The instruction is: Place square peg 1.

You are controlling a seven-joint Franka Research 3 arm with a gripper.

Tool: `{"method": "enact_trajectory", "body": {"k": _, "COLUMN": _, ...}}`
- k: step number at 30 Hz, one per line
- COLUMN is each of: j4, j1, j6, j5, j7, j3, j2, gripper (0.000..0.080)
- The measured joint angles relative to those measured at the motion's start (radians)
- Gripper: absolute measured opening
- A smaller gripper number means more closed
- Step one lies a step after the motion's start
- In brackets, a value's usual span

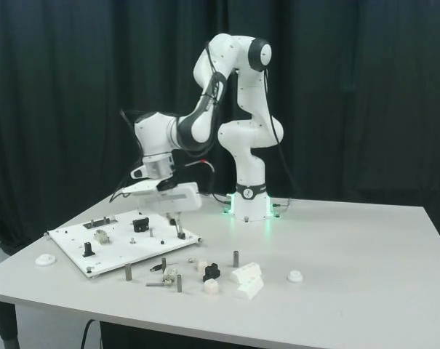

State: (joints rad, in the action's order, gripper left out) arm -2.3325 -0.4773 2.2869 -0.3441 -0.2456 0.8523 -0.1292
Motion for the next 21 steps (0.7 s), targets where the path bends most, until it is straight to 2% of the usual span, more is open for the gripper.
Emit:
{"method": "enact_trajectory", "body": {"k": 10, "j4": -0.017, "j1": -0.092, "j6": 0.011, "j5": 0.058, "j7": -0.108, "j3": -0.001, "j2": 0.0, "gripper": 0.0029}}
{"method": "enact_trajectory", "body": {"k": 21, "j4": -0.071, "j1": -0.16, "j6": 0.081, "j5": 0.086, "j7": -0.182, "j3": -0.008, "j2": -0.003, "gripper": 0.0029}}
